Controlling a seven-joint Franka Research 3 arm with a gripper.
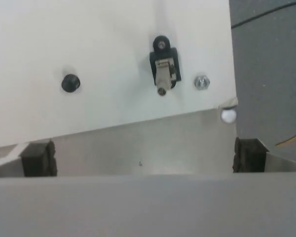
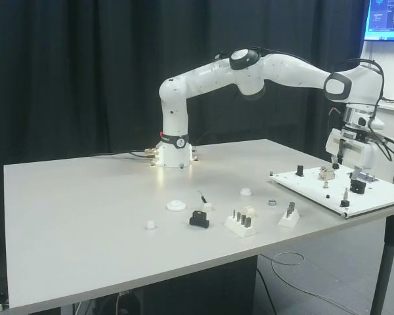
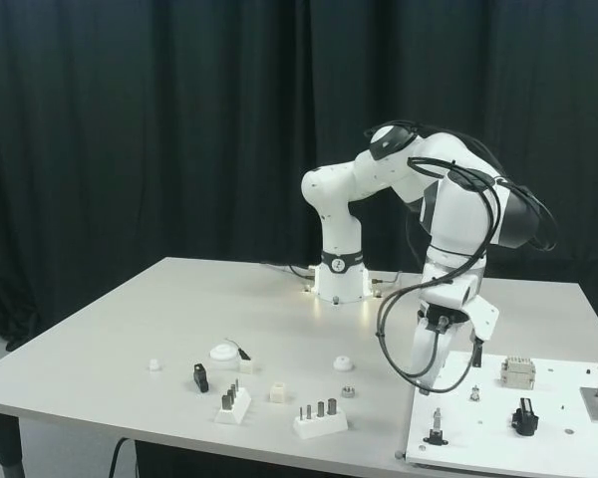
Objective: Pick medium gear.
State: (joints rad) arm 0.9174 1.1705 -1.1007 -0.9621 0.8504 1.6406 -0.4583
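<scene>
1. The grey table [image 2: 85,197] carries loose parts and, at one end, a white board [image 2: 374,200].
2. The white arm [image 2: 203,79] reaches from its base across to that board.
3. The gripper [image 1: 143,158] hangs above the board, jaws wide apart with nothing between them. A black peg [image 1: 70,83] and a nut [image 1: 202,82] sit on the board below.
4. The medium gear [image 2: 245,191], probably the white round piece near the board, lies on the table, well apart from the gripper.

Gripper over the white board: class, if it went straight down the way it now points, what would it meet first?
Probably the white board itself. The gripper points down over its near part; the wrist view shows bare board, with a small black clip just ahead. Depth is unclear.
</scene>
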